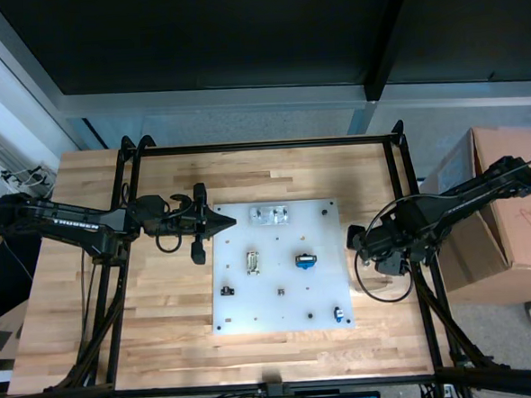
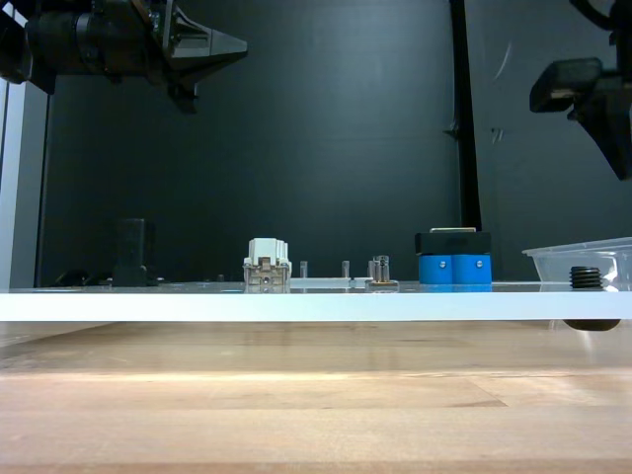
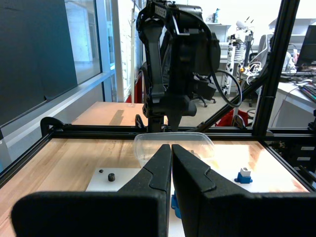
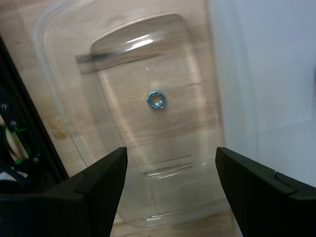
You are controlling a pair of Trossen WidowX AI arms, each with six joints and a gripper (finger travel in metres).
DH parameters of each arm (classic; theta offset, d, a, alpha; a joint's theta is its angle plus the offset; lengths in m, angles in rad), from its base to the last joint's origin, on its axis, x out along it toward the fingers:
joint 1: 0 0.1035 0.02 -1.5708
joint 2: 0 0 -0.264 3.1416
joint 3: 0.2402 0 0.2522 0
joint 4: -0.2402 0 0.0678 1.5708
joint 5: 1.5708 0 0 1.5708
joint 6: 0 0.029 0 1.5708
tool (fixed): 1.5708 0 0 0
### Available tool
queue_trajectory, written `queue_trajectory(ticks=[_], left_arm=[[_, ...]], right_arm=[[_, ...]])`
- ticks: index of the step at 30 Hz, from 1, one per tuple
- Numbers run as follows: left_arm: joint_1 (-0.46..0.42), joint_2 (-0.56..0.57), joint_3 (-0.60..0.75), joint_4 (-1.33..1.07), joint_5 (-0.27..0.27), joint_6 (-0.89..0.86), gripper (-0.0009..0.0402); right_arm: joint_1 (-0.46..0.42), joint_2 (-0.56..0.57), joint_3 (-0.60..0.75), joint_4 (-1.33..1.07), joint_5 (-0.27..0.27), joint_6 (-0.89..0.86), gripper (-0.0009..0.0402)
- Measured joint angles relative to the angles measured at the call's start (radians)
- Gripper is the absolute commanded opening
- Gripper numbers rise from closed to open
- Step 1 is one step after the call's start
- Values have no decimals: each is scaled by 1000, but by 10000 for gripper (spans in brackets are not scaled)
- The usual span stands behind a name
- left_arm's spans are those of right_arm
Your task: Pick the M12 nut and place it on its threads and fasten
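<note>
Directly below right hand (image 4: 170, 160), loose nut (image 4: 156, 99)

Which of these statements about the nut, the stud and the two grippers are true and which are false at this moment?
1. The nut lies free on the floor of the clear tray. True.
2. The right gripper is closed on the nut. False: it hangs above the tray with its jaws wide apart, holding nothing.
3. The nut sits on its stud. False: the stud is bare and its ribs show.
4. The left gripper is raised over the left edge of the white board, with its jaws together. True.
</note>
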Motion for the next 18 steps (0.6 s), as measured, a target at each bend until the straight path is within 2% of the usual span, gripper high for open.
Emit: queue_trajectory(ticks=[18], left_arm=[[0, 0, 0, 0, 0, 0, 0]], right_arm=[[-5, 13, -161, 138, -2, -18, 220]])
